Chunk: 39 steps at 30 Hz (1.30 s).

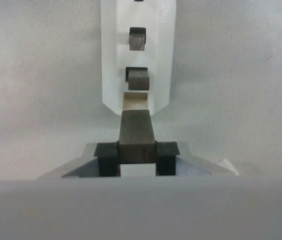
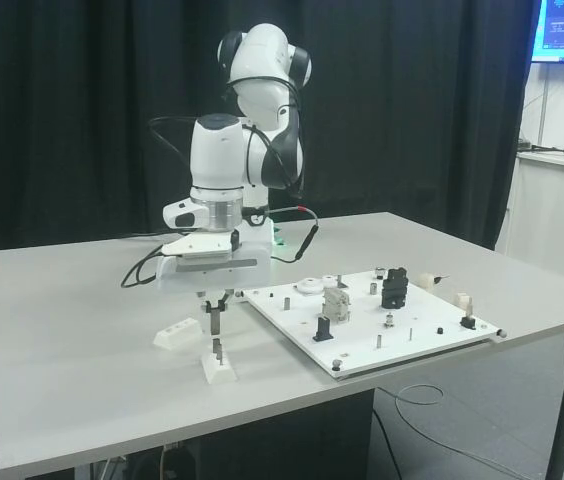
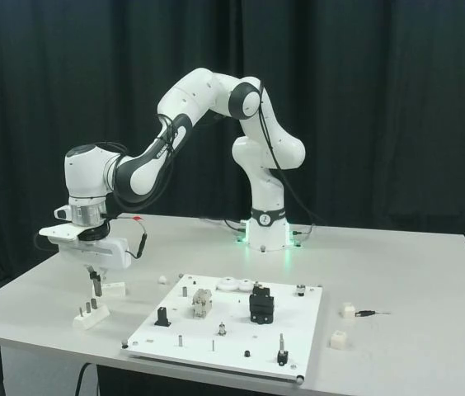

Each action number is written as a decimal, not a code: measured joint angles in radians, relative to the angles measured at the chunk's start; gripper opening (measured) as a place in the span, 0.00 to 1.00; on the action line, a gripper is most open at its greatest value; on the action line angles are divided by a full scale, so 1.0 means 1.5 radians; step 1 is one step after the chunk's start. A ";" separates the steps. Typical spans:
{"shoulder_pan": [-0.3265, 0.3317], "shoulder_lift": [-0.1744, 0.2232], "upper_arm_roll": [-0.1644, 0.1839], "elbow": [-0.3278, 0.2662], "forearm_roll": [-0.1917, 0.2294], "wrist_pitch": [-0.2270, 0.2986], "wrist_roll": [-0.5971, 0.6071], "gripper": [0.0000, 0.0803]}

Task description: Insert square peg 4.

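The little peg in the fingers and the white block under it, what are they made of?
The peg looks like metal: dark grey, dull sheen, sharp square edges. The white block looks like plastic, possibly printed: matte, uniform white with bevelled corners. Neither is certain from looks alone.

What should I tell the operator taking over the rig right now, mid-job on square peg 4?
Gripper: shut on the square peg, which it holds upright over the small white peg holder on the grey table, beside the white assembly board.
Holder: an empty square slot shows just beyond the held peg; two other pegs stand in it.
Done: the peg is grasped and clear of the holder, by the look of the room views.
Left: carry it to the board and insert it in its hole. I cannot tell from these views which hole is meant.
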 joint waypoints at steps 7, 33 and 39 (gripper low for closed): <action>0.001 0.000 -0.001 0.000 0.000 0.000 0.000 0.19; 0.015 -0.001 -0.003 0.014 0.002 -0.004 0.015 0.19; 0.026 -0.006 -0.003 0.033 0.004 -0.024 0.031 0.19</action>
